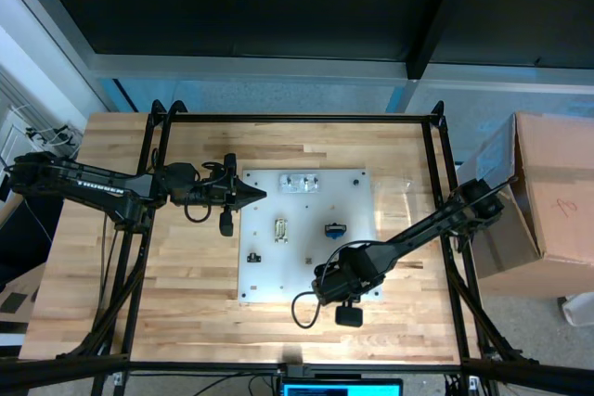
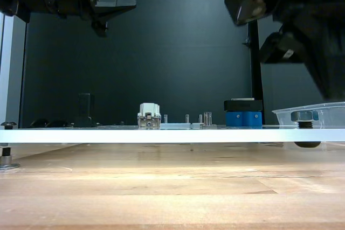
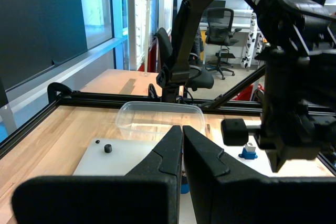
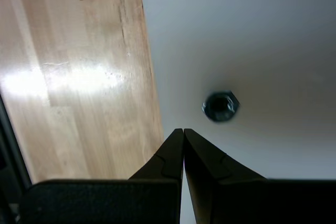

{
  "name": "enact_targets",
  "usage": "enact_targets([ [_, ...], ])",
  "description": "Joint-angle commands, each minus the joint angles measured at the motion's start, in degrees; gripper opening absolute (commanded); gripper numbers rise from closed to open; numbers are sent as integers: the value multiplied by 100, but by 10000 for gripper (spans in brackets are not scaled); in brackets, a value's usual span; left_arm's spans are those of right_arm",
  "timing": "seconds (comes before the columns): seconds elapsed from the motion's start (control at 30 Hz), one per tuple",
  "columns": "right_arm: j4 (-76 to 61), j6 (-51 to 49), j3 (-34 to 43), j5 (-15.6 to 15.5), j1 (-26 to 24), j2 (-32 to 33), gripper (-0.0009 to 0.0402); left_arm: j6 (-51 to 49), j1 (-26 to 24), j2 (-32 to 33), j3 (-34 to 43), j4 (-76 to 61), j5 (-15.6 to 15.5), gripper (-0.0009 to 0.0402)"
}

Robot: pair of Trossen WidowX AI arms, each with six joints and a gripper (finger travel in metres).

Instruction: Unfasten the M12 nut and place it in the container

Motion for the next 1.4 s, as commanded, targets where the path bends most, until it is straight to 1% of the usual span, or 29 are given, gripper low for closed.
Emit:
enact_targets([
  [0.03, 155, -44, -4, 7, 11, 157, 0, 0, 0, 2, 0, 11, 2, 0],
  [0.13, 153, -57, -4, 127, 9, 203, 0, 0, 2, 2, 0, 13, 2, 0],
  [0.23, 98, -61, -4, 177, 2, 188, 0, 0, 0, 2, 0, 11, 2, 0],
  [0.33, -13, -52, -4, 466, 2, 144, 0, 0, 0, 2, 0, 11, 2, 0],
  [0.6, -116, -66, -4, 472, -2, 111, 0, 0, 0, 2, 0, 11, 2, 0],
  [0.67, -140, -90, -4, 546, -7, 96, 0, 0, 0, 2, 0, 13, 2, 0],
  [0.7, -221, -70, -4, 776, -9, 66, 0, 0, 0, 2, 0, 13, 2, 0],
  [0.8, -699, 428, -2, 1932, 0, -90, 0, 0, 0, 2, 0, 11, 2, 0],
  [0.83, -807, 577, -2, 2144, 7, -151, 0, 0, 0, 2, 0, 11, 0, 0],
  [0.87, -855, 601, -2, 2199, 7, -205, 0, 0, 0, 2, 0, 13, 2, 0],
  [0.93, -898, 588, -2, 2164, 4, -280, 0, 0, 0, 2, 0, 11, 2, 0],
  [1.0, -927, 581, -2, 1991, 4, -308, 0, 0, 0, 2, 0, 11, 2, 0],
  [1.17, -868, 363, -2, 1095, 2, -315, 0, 0, 0, 2, 0, 13, 2, 0],
  [1.2, -846, 367, -2, 981, 4, -315, 0, 0, 0, 2, 0, 11, 2, 0],
  [1.27, -793, 448, -2, 841, 4, -315, 0, 0, 0, 2, 0, 9, 2, 0],
  [1.4, -774, 1244, 109, 846, 2, -315, 8, 0, 0, 0, 0, 13, 2, 0],
])
